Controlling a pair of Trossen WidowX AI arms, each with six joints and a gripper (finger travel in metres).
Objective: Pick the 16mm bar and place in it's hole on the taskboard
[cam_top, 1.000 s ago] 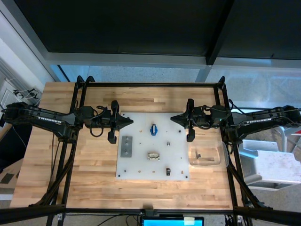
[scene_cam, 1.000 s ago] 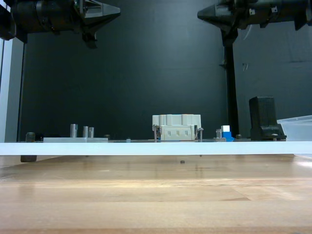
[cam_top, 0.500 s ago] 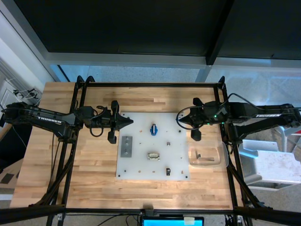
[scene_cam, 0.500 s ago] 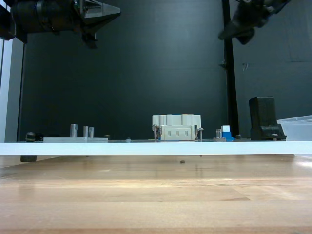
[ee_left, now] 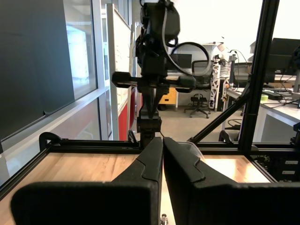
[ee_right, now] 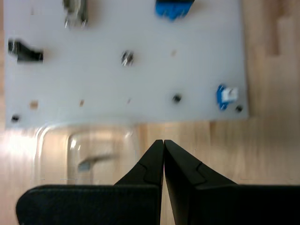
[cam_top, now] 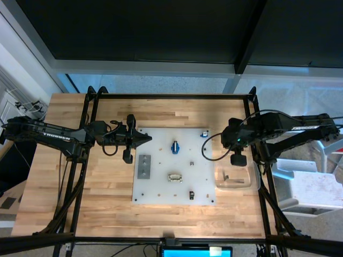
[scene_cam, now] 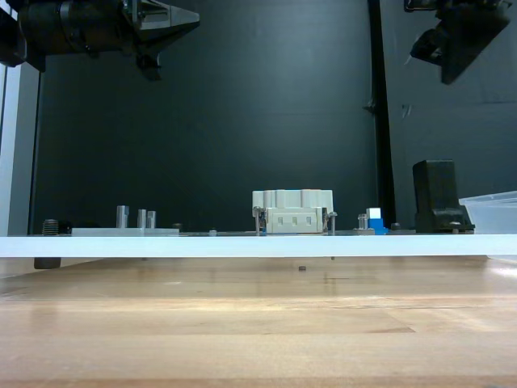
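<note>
The 16mm bar (cam_top: 228,176) lies free in a clear tray (cam_top: 253,181) to the right of the white taskboard (cam_top: 161,187); it also shows blurred in the right wrist view as the bar (ee_right: 93,162). My right gripper (cam_top: 236,156) hangs high and points down, shut and holding nothing, over the wood strip between the board's right edge and the tray (ee_right: 51,136). My left gripper (cam_top: 148,138) hovers level above the board's far left corner, also shut on nothing. A grey block (cam_top: 144,166) with holes sits on the board's left side.
On the board stand a blue part (cam_top: 174,146), a beige connector (cam_top: 174,177), a black clip (cam_top: 191,194) and a small blue-white piece (cam_top: 204,132). In the low view, short pegs (scene_cam: 122,216) rise from the grey block. A black frame rings the table.
My right arm pulled back to the right from over the board's far right corner and tipped its gripper downward, toward the tray. The left arm and the bar have not moved.
</note>
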